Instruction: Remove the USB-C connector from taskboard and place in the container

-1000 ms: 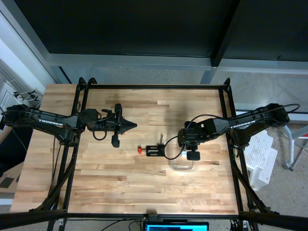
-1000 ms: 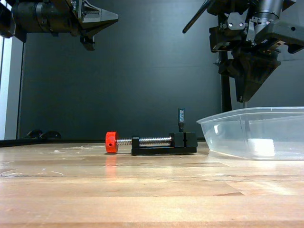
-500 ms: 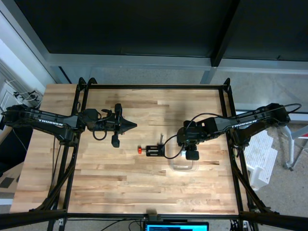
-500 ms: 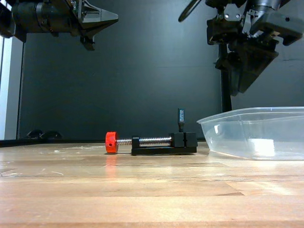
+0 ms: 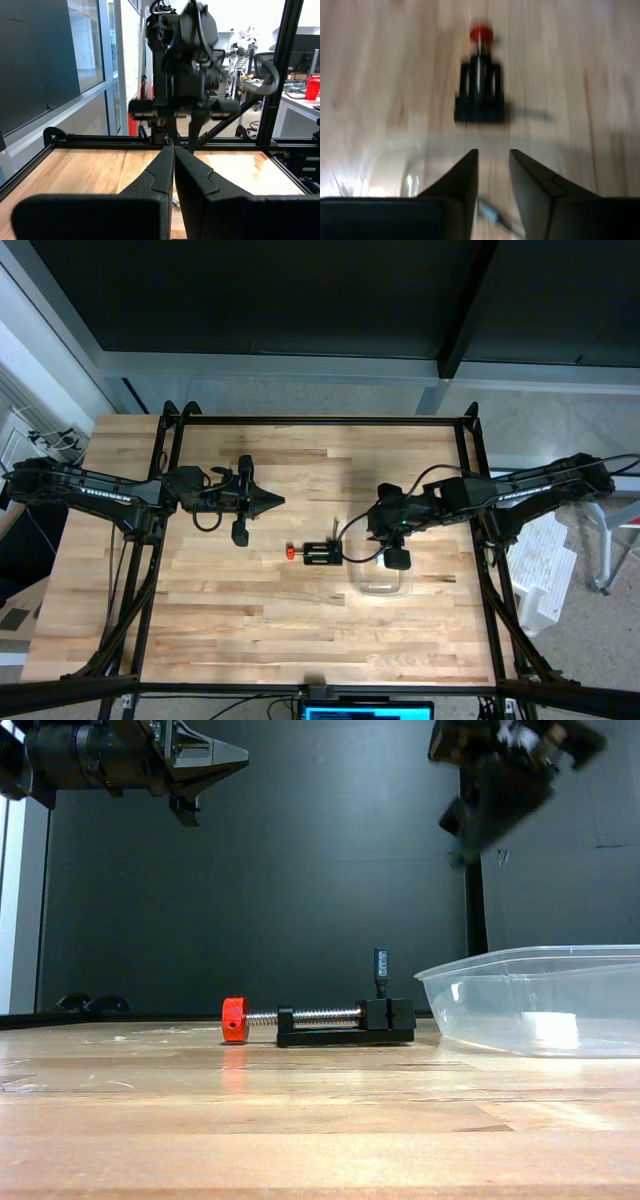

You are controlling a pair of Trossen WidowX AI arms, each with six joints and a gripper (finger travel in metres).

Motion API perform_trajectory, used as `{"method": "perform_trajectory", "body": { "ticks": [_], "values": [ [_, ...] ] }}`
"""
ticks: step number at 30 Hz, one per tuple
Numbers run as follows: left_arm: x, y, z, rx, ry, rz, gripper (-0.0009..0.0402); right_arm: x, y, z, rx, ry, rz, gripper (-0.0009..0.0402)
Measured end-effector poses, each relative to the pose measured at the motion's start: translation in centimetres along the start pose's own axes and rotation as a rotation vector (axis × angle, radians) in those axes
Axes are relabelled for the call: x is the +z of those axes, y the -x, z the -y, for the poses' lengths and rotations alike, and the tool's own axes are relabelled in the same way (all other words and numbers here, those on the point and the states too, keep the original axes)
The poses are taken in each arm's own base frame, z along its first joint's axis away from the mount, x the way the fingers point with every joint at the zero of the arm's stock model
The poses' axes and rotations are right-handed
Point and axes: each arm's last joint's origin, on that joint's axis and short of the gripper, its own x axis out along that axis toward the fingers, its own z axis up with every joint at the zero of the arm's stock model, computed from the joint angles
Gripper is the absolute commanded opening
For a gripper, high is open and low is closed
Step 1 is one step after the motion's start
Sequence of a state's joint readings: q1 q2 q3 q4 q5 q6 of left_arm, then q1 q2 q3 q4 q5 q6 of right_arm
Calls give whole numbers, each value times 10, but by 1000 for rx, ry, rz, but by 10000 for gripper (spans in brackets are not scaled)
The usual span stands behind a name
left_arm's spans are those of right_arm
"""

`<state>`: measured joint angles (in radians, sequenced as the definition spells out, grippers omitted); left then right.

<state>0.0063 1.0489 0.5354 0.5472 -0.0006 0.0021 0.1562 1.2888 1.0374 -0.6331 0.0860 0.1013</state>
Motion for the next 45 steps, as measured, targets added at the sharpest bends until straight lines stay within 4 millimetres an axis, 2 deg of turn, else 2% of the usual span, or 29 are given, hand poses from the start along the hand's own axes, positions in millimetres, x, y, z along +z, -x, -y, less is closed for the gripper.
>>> {"method": "perform_trajectory", "body": {
  "ticks": [2,5,9,23,45],
  "values": [
    [0,0,0,0,0,0,0,4,6,1,4,-1,67,-3],
    [0,0,0,0,0,0,0,7,11,6,2,-15,190,7],
    [0,0,0,0,0,0,0,7,16,17,-16,-34,326,-2],
    [0,0,0,0,0,0,0,7,26,38,-15,-26,697,0],
    [0,0,0,0,0,0,0,-12,21,45,-47,-48,895,0]
  ]
}}
